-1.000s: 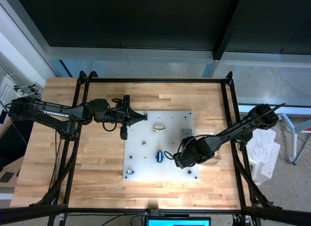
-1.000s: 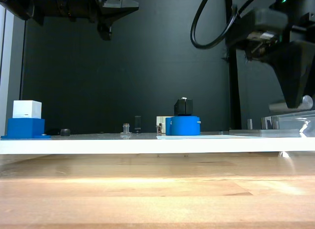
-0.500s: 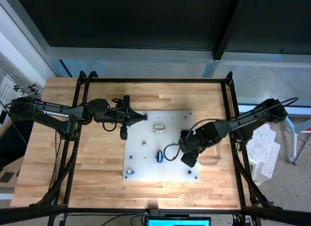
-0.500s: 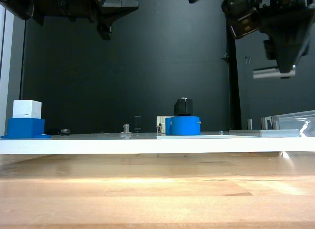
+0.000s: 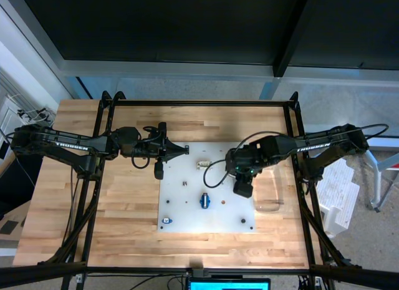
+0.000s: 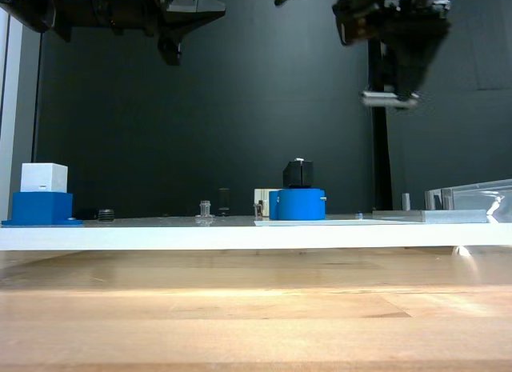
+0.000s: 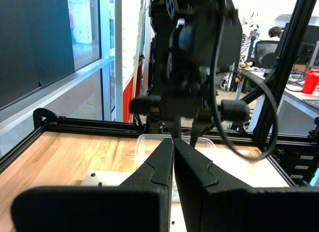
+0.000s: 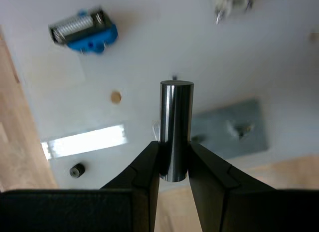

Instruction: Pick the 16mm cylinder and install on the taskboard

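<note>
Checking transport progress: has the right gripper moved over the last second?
Yes. In the low view, the right gripper, holding the cylinder, rose and went left toward the blue connector. Left gripper hovers over the taskboard, far left.

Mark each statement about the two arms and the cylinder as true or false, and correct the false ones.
1. The right gripper is shut on the 16mm cylinder. True.
2. The cylinder is seated in the taskboard. False: it hangs in the air above the board.
3. The left gripper holds the blue connector. False: it is shut on nothing, above the board's far left corner; the connector sits on the board.
4. The right gripper is over the taskboard. True.
</note>
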